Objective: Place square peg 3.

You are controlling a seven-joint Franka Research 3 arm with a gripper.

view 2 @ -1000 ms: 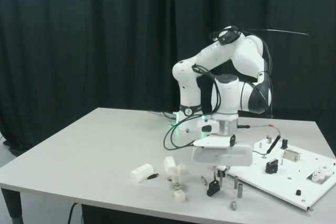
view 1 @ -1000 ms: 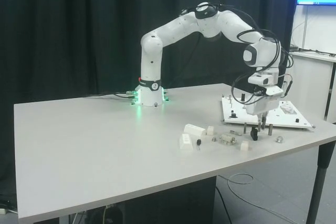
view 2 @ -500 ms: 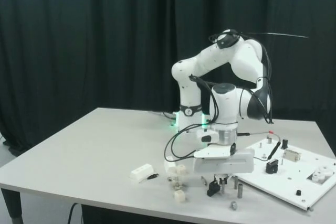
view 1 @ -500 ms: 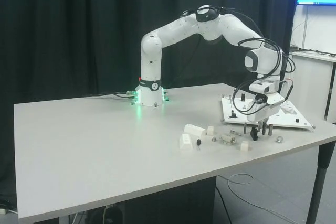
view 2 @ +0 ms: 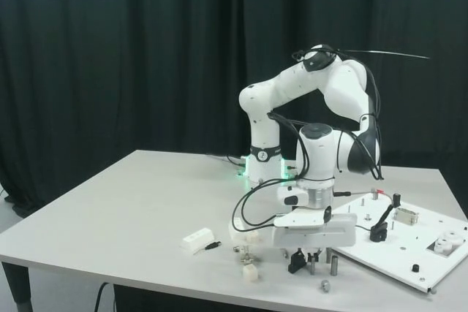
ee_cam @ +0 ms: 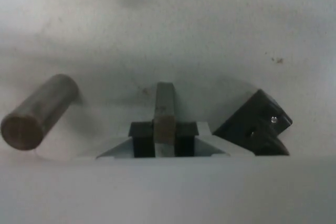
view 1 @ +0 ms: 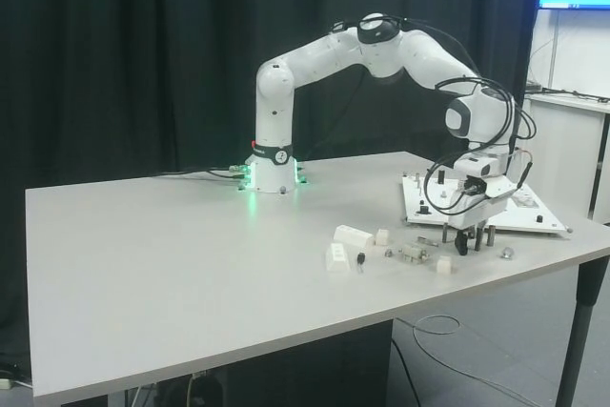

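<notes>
In the wrist view a grey square peg (ee_cam: 164, 109) stands upright between my two black fingertips (ee_cam: 140, 140), which press on its two sides just above the table. My gripper (ee_cam: 164, 141) is shut on this peg. The room views show the gripper (view 1: 464, 238) (view 2: 310, 256) low over the table's front edge, just beside the white assembly board (view 1: 522, 223) (view 2: 414, 255). The peg itself is hidden under the hand in both room views.
A black block (ee_cam: 255, 125) (view 2: 296, 261) lies close on one side of the peg, and a round grey peg (ee_cam: 38, 113) (view 2: 333, 262) stands on the other. White blocks (view 1: 351, 234) (view 2: 197, 240) and small parts lie further along the table.
The arm has come down: the hand dropped from well above the table to just over it, beside the black block.
</notes>
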